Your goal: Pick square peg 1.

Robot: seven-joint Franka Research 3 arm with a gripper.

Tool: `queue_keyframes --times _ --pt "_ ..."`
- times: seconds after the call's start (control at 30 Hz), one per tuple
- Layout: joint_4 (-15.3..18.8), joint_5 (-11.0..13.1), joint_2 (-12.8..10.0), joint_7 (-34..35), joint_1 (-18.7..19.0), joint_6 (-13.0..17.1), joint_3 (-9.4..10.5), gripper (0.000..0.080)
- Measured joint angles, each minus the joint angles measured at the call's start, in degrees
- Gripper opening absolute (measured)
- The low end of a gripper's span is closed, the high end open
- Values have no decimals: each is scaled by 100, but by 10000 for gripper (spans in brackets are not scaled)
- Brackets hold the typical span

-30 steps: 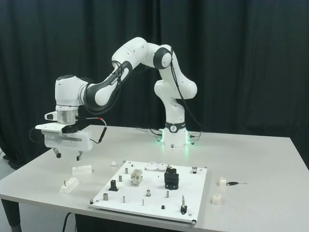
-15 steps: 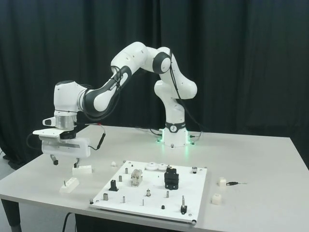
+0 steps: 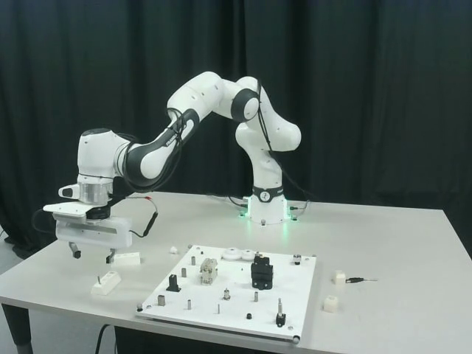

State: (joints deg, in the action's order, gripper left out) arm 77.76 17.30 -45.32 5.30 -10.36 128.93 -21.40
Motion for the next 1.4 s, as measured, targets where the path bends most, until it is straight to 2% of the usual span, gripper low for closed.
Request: queue_keyframes --times 0.27,0.67,1.13,1.4 --pt "-182 -1 -175 -72 -18 -179 -99 800" --pt "-483 -1 -403 -72 -112 -504 -113 800" --pt "-951 14 -696 -57 -162 -1016 -229 800" --pt "-1107 20 -821 62 -179 -1182 -230 800"
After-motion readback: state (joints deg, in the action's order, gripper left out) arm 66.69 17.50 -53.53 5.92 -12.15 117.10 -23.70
